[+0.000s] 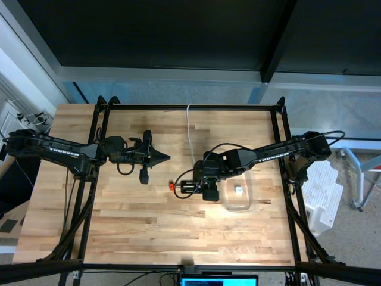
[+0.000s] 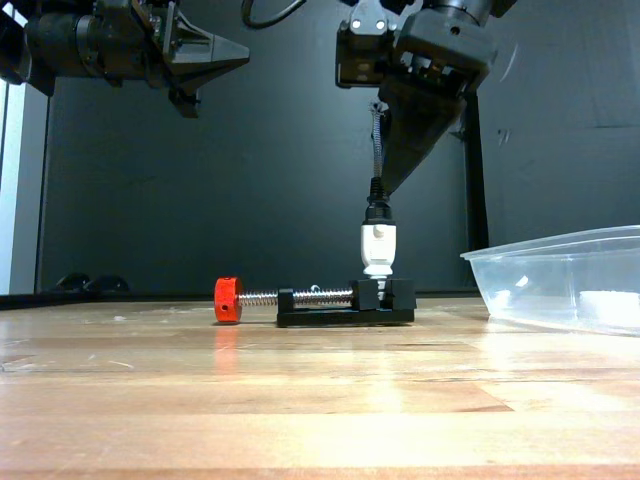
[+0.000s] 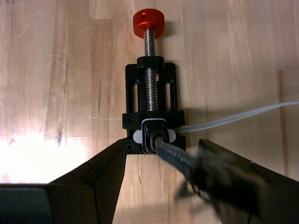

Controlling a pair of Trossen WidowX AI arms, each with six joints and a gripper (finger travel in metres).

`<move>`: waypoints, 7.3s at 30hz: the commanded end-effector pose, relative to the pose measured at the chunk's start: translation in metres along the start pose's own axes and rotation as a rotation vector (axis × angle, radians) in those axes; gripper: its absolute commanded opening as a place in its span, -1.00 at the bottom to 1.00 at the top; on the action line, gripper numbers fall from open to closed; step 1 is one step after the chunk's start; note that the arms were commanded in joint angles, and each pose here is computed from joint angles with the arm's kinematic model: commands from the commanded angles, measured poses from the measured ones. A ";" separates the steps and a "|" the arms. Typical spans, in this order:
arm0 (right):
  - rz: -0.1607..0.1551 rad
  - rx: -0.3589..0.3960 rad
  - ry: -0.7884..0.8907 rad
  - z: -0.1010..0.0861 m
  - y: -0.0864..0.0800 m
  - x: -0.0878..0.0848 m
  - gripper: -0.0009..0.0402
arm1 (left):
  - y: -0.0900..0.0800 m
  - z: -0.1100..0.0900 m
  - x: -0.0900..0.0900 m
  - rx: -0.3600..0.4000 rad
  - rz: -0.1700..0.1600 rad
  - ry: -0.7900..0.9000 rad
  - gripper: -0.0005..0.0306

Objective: Remove the power plug from the receptacle and place in the container

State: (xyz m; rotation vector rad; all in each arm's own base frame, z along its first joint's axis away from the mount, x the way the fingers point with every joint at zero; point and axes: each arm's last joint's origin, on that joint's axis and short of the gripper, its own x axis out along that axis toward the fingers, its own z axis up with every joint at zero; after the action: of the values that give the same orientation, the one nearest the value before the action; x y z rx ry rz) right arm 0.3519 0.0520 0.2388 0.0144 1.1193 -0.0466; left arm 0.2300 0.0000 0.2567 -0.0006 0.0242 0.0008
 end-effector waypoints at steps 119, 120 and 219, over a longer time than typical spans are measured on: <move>-0.012 -0.031 0.009 0.004 -0.003 -0.051 -0.96 | 0.000 -0.001 0.001 0.000 0.000 0.006 -0.96; -0.012 -0.031 0.010 0.000 -0.003 -0.052 -0.96 | 0.000 -0.001 0.001 0.000 0.000 0.006 -0.96; 0.028 -0.008 -0.741 -0.085 -0.051 -0.104 -0.96 | 0.000 -0.001 0.001 0.000 0.000 0.007 -0.97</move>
State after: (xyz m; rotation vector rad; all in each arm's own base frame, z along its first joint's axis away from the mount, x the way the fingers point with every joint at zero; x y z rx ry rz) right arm 0.2259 0.0089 0.2972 -0.0010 0.4082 -0.0374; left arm 0.2312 0.0000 0.2553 -0.0002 0.0311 0.0008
